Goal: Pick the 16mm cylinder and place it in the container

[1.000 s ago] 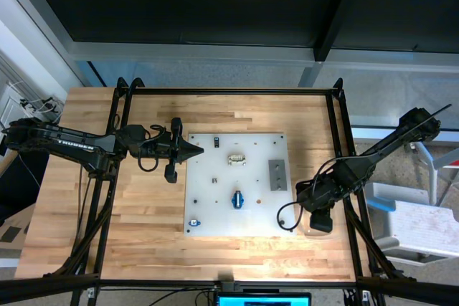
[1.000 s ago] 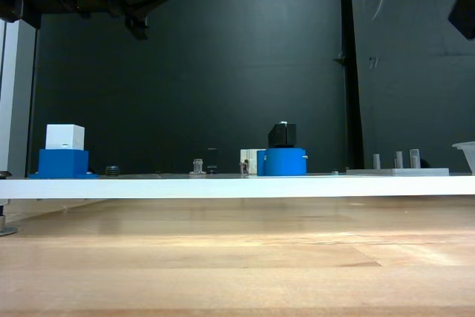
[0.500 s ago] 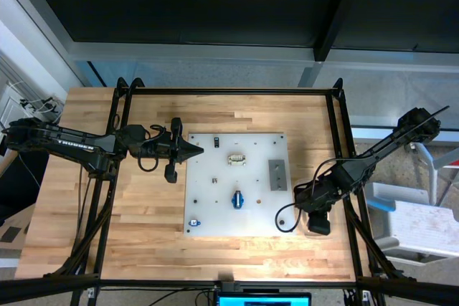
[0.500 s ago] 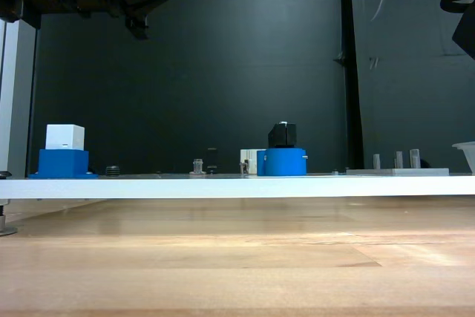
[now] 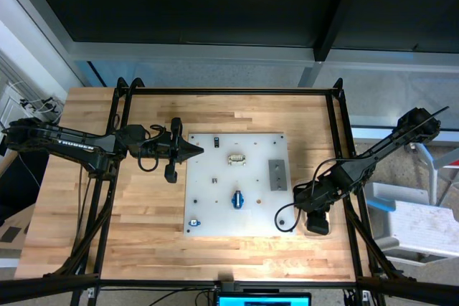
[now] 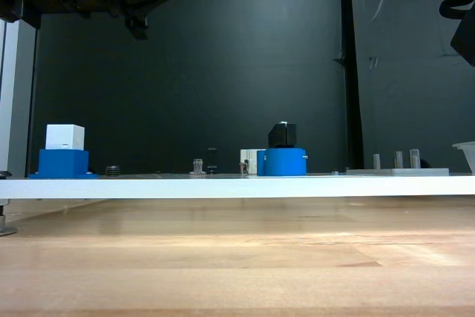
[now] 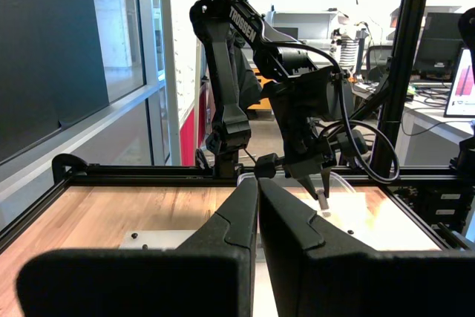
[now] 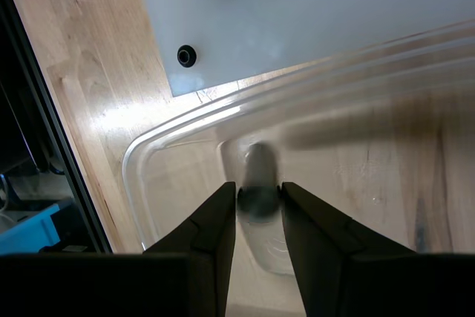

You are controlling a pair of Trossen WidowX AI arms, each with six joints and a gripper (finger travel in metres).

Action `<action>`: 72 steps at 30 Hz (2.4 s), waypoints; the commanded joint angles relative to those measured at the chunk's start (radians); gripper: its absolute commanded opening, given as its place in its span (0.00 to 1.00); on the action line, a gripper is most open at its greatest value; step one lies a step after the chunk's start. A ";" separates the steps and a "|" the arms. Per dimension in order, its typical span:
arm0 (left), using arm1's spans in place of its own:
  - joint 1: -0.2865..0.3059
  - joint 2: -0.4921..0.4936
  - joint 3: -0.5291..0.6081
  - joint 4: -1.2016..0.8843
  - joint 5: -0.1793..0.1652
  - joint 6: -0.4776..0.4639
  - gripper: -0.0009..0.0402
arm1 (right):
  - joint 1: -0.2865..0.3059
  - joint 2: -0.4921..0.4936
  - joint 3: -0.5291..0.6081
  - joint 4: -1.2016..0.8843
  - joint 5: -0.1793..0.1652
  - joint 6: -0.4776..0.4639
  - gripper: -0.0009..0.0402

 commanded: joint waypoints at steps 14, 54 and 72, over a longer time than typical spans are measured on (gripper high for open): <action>0.000 0.000 0.000 0.000 0.000 0.000 0.02 | 0.001 0.000 0.002 -0.008 0.042 0.001 0.40; 0.000 0.000 0.000 0.000 0.000 0.000 0.02 | 0.001 -0.037 0.214 -0.299 0.108 -0.004 0.39; 0.000 0.000 0.000 0.000 0.000 0.000 0.02 | 0.001 -0.037 0.214 -0.299 0.104 -0.004 0.39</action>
